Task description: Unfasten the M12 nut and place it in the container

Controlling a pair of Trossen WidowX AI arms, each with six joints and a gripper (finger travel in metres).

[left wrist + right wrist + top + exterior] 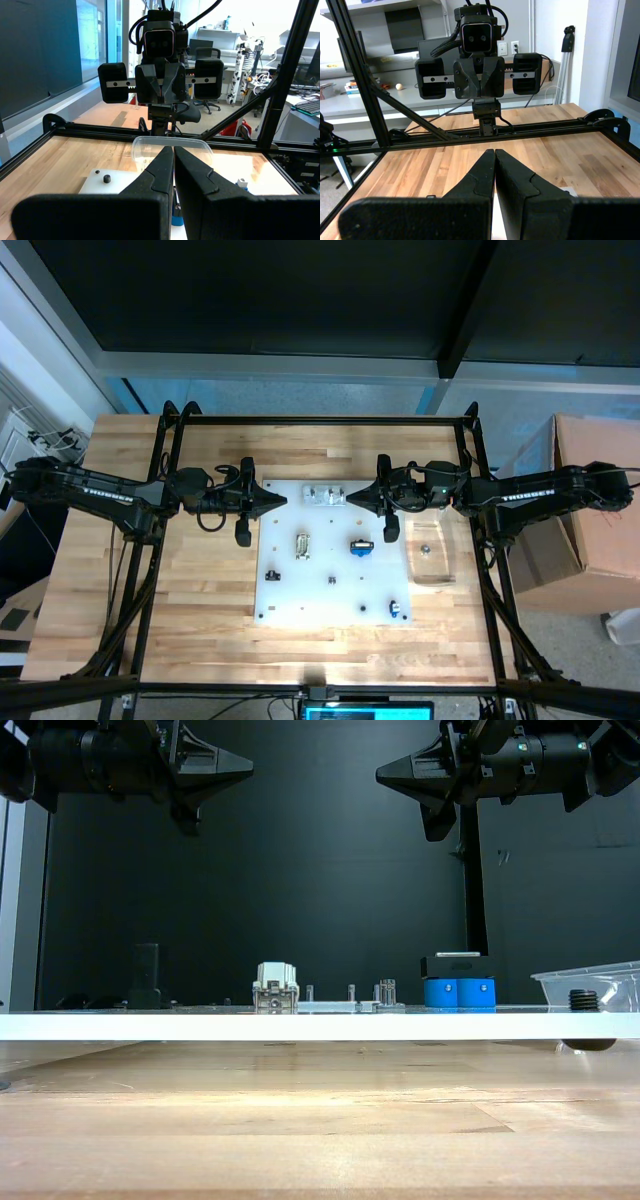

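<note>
Hanging high over the board (300,590), left hand (283,500) and right hand (350,498) are clenched, empty; the silver nut (427,549) lies in the container (432,580).

The counter (150,580) is pale wood, striped in tan and honey butcher-block strips. On it lies a white board (300,605) carrying a blue block (361,547), a smaller blue piece (395,610) and a light grey connector (302,545). The ribbed stud (583,1000), lower right in the low view, is black. The container (446,570), right of centre in the high view, is clear, and the nut (427,550) in it is silver. The left hand (283,500) and right hand (350,498), just above centre, are matt black. White lettering marks the black left arm (100,492) and right arm (520,495). The cardboard box (590,490) at far right is brown.
</note>
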